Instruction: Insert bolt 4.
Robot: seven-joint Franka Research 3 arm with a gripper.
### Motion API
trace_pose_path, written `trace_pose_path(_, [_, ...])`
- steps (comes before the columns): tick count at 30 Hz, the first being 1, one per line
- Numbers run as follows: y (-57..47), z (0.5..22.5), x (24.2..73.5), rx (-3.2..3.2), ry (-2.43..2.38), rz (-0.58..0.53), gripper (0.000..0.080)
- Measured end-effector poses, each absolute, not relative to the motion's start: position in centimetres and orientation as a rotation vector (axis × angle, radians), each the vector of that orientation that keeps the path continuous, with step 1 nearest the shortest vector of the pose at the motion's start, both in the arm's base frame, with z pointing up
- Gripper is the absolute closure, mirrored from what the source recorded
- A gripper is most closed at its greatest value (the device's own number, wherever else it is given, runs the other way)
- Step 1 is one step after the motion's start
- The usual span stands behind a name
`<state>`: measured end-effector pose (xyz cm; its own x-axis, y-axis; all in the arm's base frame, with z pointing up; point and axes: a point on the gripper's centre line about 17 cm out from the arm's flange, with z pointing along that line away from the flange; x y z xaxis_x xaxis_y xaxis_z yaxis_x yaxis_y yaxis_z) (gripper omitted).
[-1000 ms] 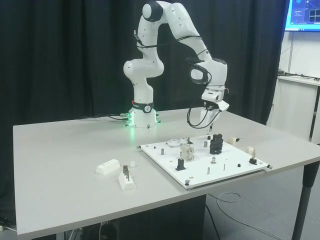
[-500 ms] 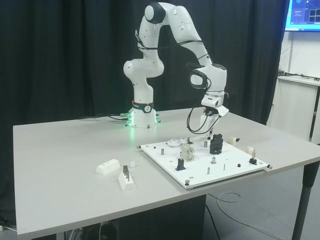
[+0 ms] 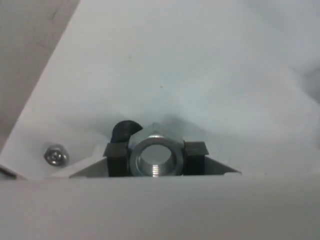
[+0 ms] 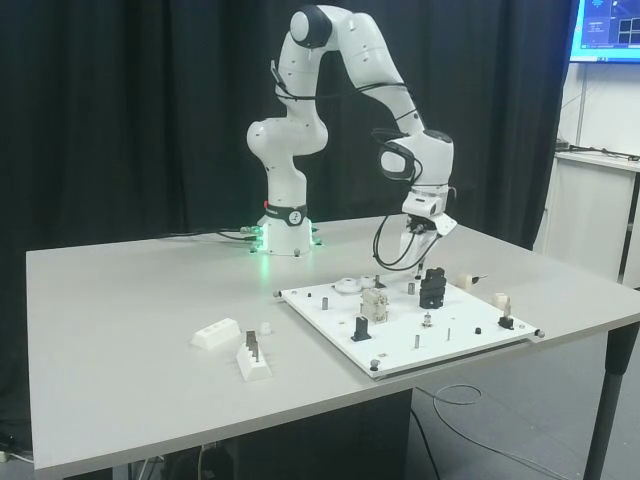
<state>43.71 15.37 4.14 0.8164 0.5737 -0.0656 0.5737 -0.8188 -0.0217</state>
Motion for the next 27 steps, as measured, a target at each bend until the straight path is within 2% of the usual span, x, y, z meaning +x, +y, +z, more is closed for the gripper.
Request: trace_pose_path(27, [16.4,3.8,42.5,-2.997,-0.926,0.138,0.0578])
